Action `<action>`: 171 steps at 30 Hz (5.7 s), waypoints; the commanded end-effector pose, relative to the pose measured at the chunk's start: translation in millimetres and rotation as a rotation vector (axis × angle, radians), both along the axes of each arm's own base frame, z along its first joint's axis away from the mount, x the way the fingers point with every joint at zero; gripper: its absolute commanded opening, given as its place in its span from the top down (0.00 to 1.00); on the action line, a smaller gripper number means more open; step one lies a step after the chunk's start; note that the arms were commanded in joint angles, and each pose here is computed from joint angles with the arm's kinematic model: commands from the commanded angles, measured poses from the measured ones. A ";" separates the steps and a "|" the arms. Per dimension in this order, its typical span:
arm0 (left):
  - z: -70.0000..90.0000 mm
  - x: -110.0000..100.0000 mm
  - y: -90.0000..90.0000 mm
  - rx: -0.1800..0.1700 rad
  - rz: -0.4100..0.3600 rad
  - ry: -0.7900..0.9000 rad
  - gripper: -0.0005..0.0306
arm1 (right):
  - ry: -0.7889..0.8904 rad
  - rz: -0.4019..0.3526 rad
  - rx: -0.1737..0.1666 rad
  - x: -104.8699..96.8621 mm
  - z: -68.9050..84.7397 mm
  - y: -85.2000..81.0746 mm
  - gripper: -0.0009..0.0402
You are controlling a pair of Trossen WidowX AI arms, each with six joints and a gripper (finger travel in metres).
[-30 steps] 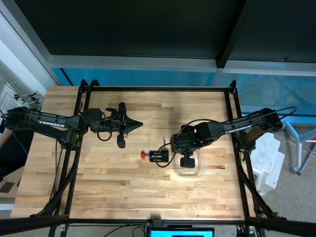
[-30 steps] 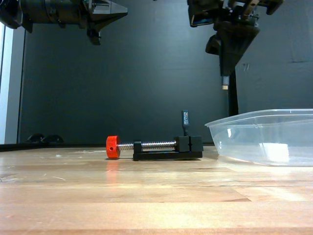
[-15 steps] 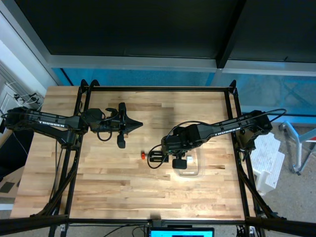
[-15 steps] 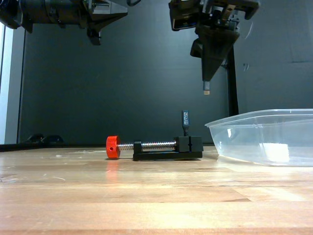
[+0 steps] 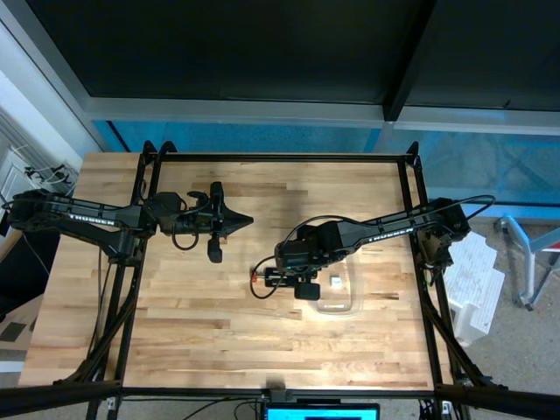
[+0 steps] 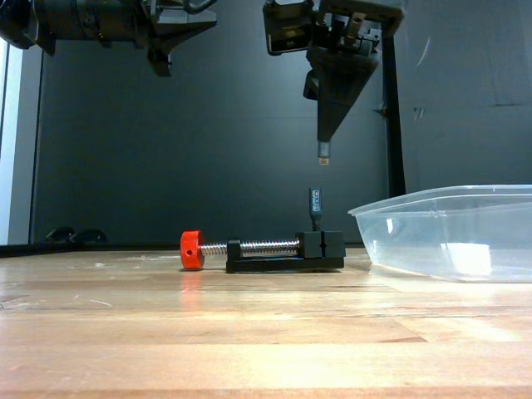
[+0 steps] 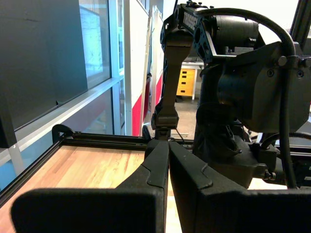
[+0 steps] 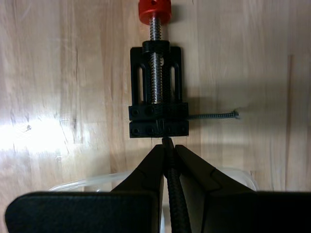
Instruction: Pick the usb-c connector and install on the hub
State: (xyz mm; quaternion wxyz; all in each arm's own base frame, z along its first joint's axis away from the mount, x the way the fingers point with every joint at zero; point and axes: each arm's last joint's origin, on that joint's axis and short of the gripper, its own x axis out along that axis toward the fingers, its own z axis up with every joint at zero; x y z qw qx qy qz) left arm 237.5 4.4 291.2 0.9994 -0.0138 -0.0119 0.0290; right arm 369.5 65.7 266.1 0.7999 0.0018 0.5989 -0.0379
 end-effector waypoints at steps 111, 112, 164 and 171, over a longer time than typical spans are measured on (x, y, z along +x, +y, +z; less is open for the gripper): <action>0.0 0.0 0.0 0.000 0.000 0.000 0.98 | -0.002 -0.046 0.006 16.1 -31.0 -14.1 0.97; 0.0 0.0 0.1 0.000 0.000 0.000 0.98 | -0.002 -0.042 0.006 15.9 -31.0 -12.6 0.97; 0.0 0.0 0.1 0.000 0.000 0.000 0.98 | -0.036 0.039 0.000 7.8 14.6 2.6 0.97; 0.0 0.0 0.1 0.000 0.000 0.000 0.98 | -0.034 0.047 -0.011 9.5 13.6 -7.2 0.97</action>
